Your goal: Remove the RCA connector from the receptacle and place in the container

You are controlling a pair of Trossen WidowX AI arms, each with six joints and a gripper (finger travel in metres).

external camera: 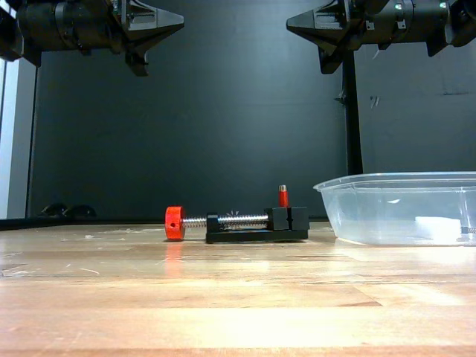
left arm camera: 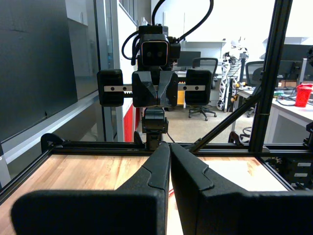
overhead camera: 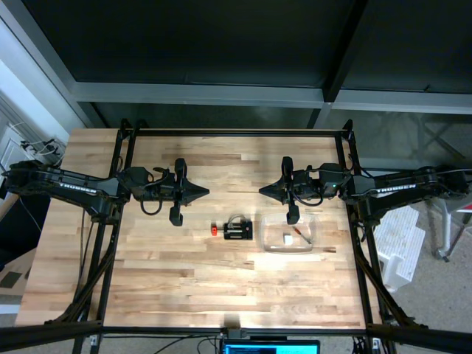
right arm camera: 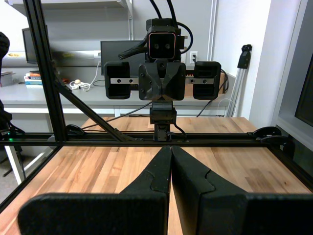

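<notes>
The receptacle [overhead camera: 237,231], a black block with a red-orange knob [external camera: 174,222], lies mid-table; a short red stub with a metal tip [external camera: 282,195] stands upright on it. Right of it sits the clear container [overhead camera: 270,247]. Inside it a thin pale stick with a reddish part, the RCA connector [overhead camera: 302,237], lies beside a small white piece [overhead camera: 286,238]. My left gripper [overhead camera: 206,192] hangs shut and empty above the table, behind and left of the block. My right gripper [overhead camera: 261,191] hangs shut and empty behind the container. The two point at each other.
A black frame rail [overhead camera: 236,133] runs along the table's back edge, with uprights [overhead camera: 352,192] at both sides. A dark monitor [overhead camera: 270,346] sits at the near edge. Bare wood [overhead camera: 184,287] lies in front of the block.
</notes>
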